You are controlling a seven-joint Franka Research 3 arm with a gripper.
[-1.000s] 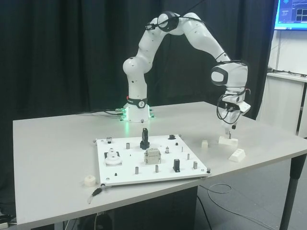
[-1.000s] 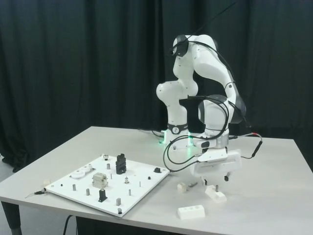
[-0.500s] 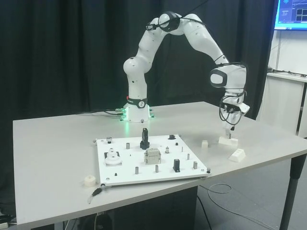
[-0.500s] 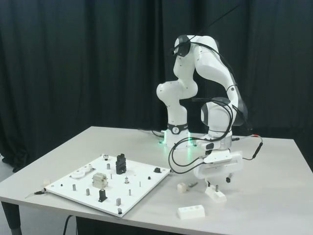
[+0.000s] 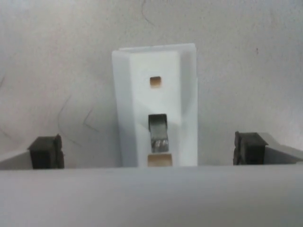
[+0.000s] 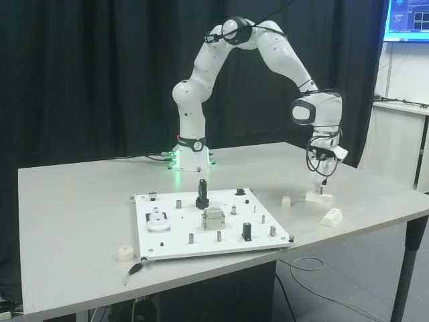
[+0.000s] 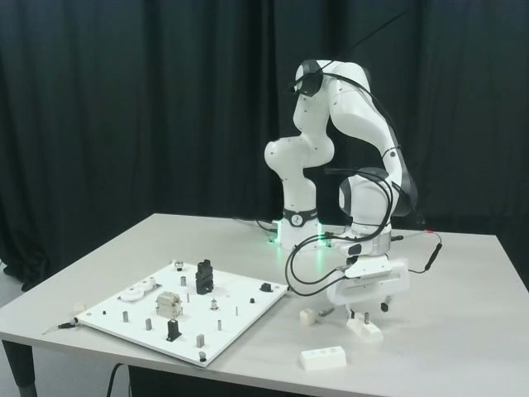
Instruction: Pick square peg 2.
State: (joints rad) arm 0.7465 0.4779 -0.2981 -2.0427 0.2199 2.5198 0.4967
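Here the tool (image 5: 147,151) hangs directly above a small white holder block (image 5: 155,104) that rests on the grey tabletop (image 5: 57,56). Its two black fingertips (image 5: 46,152) are spread wide, one on each side of the block, and they grasp nothing; both stand well clear of the block's walls.

The square peg 2 (image 5: 157,130) stands upright in the middle hole of this block. In the wrist view it is a short dark post with a square top, and it lies between the two fingertips, close to the middle of the gap. An empty square hole is seen on each side of it along the block. The long axis of the peg points up toward the tool, while the long axis of the block runs across the line that joins the fingertips. So I judge that the fingers can close on two flat sides of the peg without meeting the block.

In the first room view the tool (image 6: 322,181) is just above the block (image 6: 319,196), not yet down on it. The coming move seems to be a straight descent, because the peg is below the tool and hardly to any side. After that the fingers have a long way to close.
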